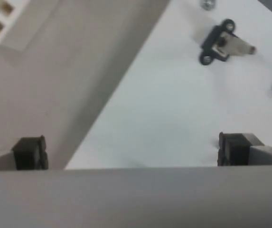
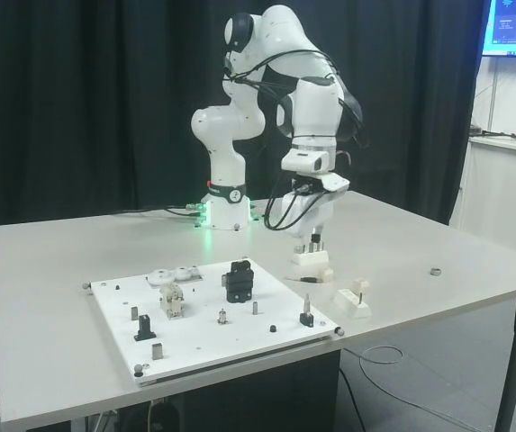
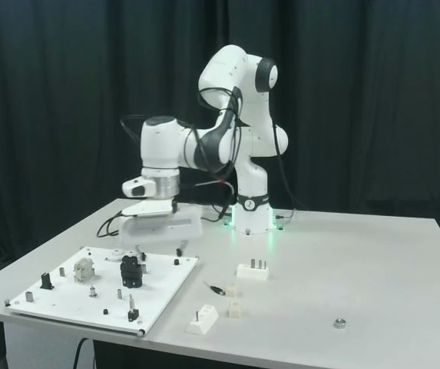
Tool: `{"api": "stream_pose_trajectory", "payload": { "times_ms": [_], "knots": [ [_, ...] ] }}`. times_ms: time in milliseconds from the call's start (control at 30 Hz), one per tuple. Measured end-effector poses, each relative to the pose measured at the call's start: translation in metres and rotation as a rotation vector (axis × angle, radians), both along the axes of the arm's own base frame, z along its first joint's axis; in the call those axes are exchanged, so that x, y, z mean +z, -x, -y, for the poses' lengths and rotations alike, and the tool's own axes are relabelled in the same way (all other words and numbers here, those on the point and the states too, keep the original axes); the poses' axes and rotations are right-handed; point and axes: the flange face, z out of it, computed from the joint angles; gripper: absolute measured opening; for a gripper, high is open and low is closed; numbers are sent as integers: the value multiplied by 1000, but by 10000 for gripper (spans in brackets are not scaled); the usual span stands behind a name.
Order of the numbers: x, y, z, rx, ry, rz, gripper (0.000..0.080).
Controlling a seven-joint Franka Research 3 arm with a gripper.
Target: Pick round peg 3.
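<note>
Black fingers were spread wide, empty, hovering over the white board edge. Peg holder with round pegs sat on the table, well apart.

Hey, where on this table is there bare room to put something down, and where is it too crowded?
Bare patches: the grey table between the arm's base and the small nut, and the back corner behind the white board in the first room view. Crowded: the board with its upright parts, and the cluster of small white blocks beside it.
</note>
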Motion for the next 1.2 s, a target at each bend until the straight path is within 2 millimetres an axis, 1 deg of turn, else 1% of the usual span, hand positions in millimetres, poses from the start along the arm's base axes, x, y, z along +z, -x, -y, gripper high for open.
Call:
{"api": "stream_pose_trajectory", "payload": {
  "times_ms": [233, 400, 667, 1200],
  "knots": [
    [6, 22, -26, 68, 21, 18, 800],
    [7, 38, -41, 108, 30, 33, 800],
    [0, 64, -58, 93, 24, 9, 800],
    [-20, 101, -92, 65, 17, -100, 800]
  ]
}}
